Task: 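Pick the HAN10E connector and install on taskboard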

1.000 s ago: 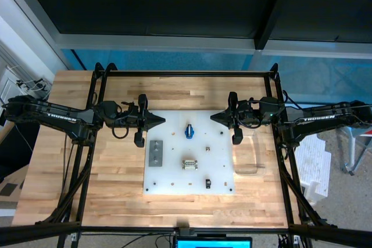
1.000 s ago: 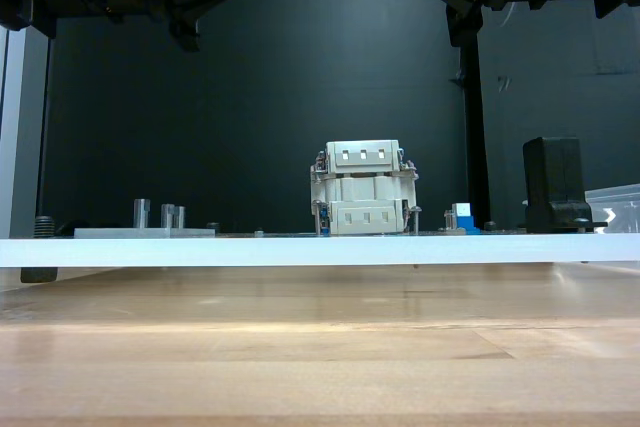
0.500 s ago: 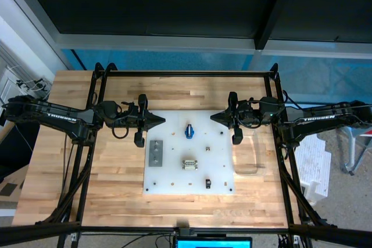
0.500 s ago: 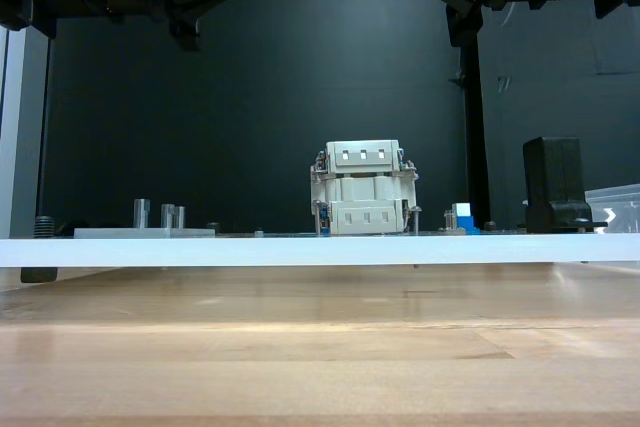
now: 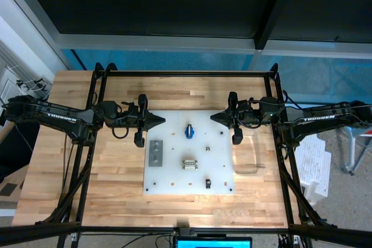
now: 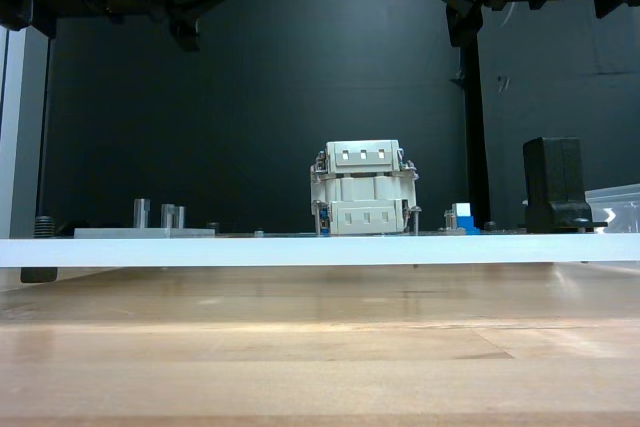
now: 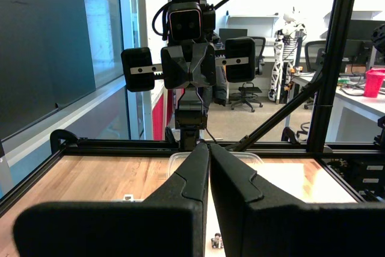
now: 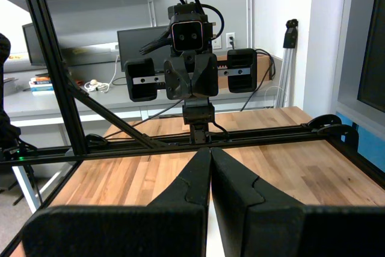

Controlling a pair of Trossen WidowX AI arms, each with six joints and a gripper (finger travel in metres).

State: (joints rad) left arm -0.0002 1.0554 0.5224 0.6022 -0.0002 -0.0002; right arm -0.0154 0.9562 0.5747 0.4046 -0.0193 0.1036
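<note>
The left gripper (image 5: 163,121) is hanging high above the far left corner of the taskboard (image 5: 174,187), pointing inward. Its two fingers (image 7: 191,176) are pressing flat against each other with nothing between them. The right gripper (image 5: 212,117) is mirroring it above the far right corner, also pointing inward. Its fingers (image 8: 192,179) are likewise meeting along their full length and carrying nothing. In the low view both grippers are sitting well above everything on the board, and their tips are facing each other across a wide gap. The HAN10E connector (image 5: 188,165) is sitting near the middle of the taskboard, well apart from both grippers. It is lying between the grey metal block (image 5: 156,152) on its left and the small black part (image 5: 208,183) on its near right. From table height it is showing as the upper beige piece (image 6: 364,157) of an upright stack. That piece is resting on a matching beige base with silvery clips at its ends, though it is hard to tell from here whether the two are fully seated together. The blue knob (image 5: 189,130) is standing on the board beyond the connector. The clear plastic tray (image 5: 251,155) is lying on the wooden table (image 5: 99,190) just beside the board's right edge.
</note>
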